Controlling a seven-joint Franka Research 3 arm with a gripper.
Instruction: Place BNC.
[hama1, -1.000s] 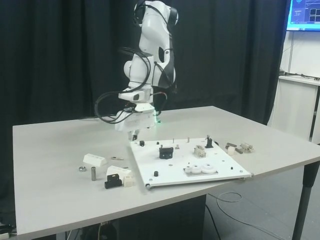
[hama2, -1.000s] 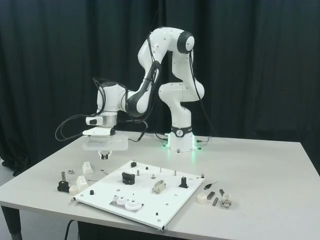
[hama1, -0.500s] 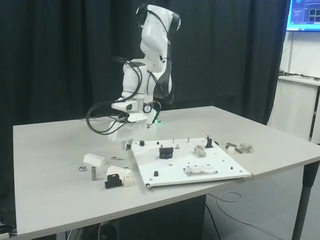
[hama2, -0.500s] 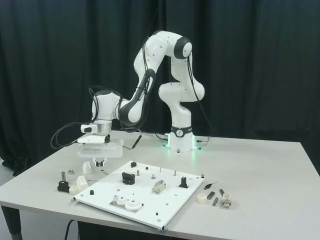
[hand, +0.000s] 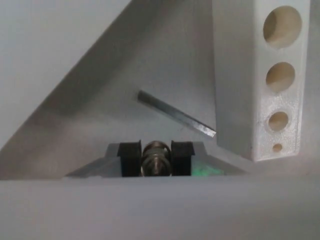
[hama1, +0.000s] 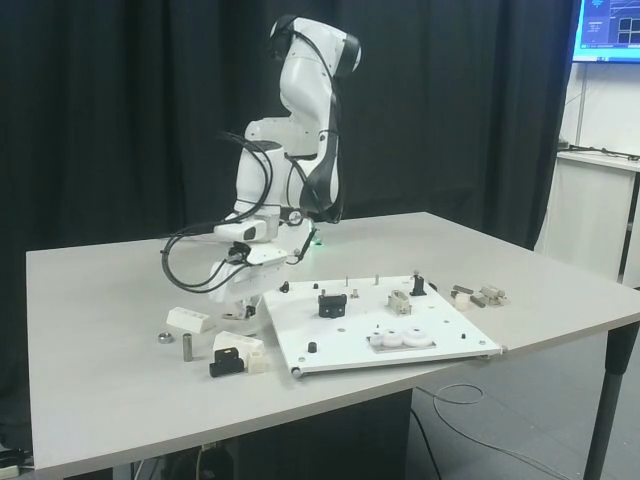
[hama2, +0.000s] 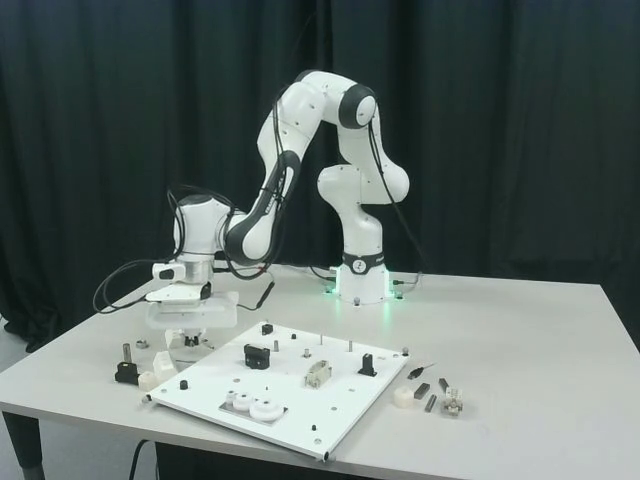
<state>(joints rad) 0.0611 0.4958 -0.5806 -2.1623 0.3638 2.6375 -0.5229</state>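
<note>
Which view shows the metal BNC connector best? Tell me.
The wrist view: the cylindrical metal BNC connector sits clamped between the end effector's black fingers. In both room views the white arm hides it, low over the grey table.

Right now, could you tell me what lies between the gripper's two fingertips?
In the wrist view, a metal BNC connector sits clamped between the black fingertips of the gripper.

Black curtains (hama2: 520, 130) hang behind the grey table (hama2: 540, 350), a lit screen (hama1: 608, 28) at one side

BNC connector (hand: 156, 158) clamped, white holed block (hand: 260, 80) — thin bar (hand: 176, 114)
</note>
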